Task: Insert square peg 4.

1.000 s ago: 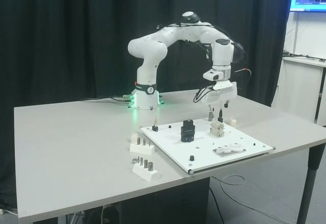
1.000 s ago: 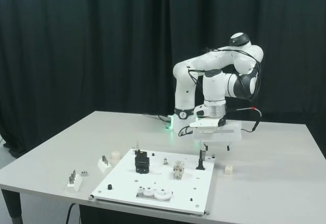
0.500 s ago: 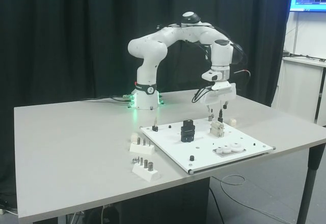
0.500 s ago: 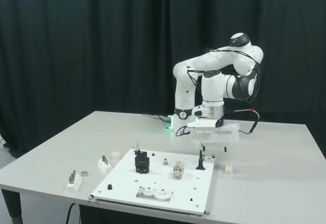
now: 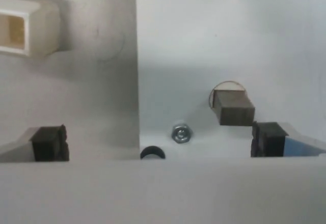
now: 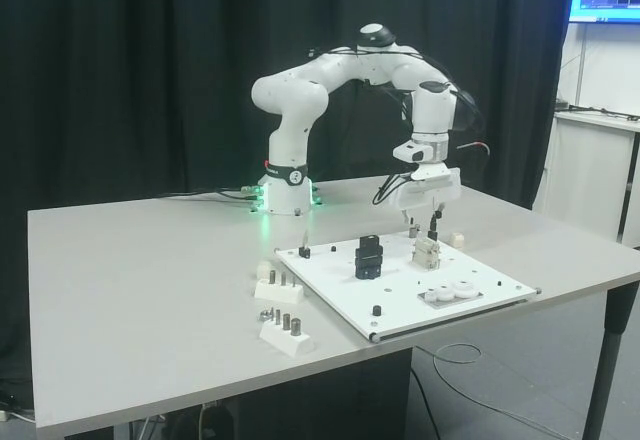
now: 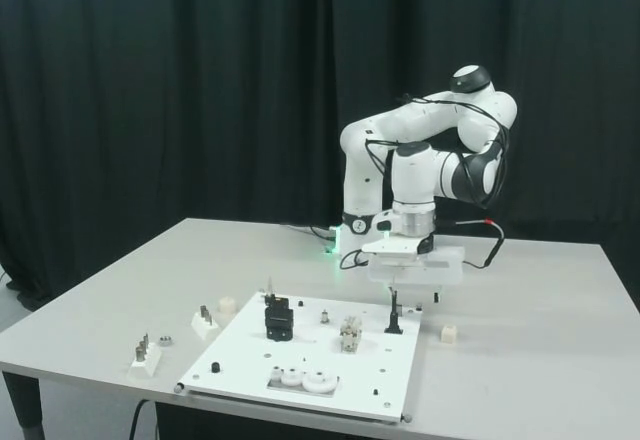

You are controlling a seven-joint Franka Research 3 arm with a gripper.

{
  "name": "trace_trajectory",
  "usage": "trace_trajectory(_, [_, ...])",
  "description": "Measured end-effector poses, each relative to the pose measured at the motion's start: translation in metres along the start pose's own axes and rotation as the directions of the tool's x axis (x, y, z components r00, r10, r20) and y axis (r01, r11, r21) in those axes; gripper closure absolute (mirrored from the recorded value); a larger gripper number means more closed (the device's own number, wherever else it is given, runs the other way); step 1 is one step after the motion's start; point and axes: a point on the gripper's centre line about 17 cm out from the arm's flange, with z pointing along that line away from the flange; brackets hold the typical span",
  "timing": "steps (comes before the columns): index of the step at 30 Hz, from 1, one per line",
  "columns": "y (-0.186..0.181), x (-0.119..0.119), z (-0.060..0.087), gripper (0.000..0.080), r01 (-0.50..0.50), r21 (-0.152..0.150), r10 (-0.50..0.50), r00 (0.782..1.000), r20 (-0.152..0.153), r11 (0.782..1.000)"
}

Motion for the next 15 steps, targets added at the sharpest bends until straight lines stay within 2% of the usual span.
trace_trajectory(7, [0.011, 0.003, -0.002, 0.0003, -0.018, -0.006, 0.018, 1.0, -0.001, 1.0])
trace_trajectory(15, [0.021, 0.01, -0.011, 0.0003, -0.053, 0.01, 0.053, 0.999, -0.006, 0.999])
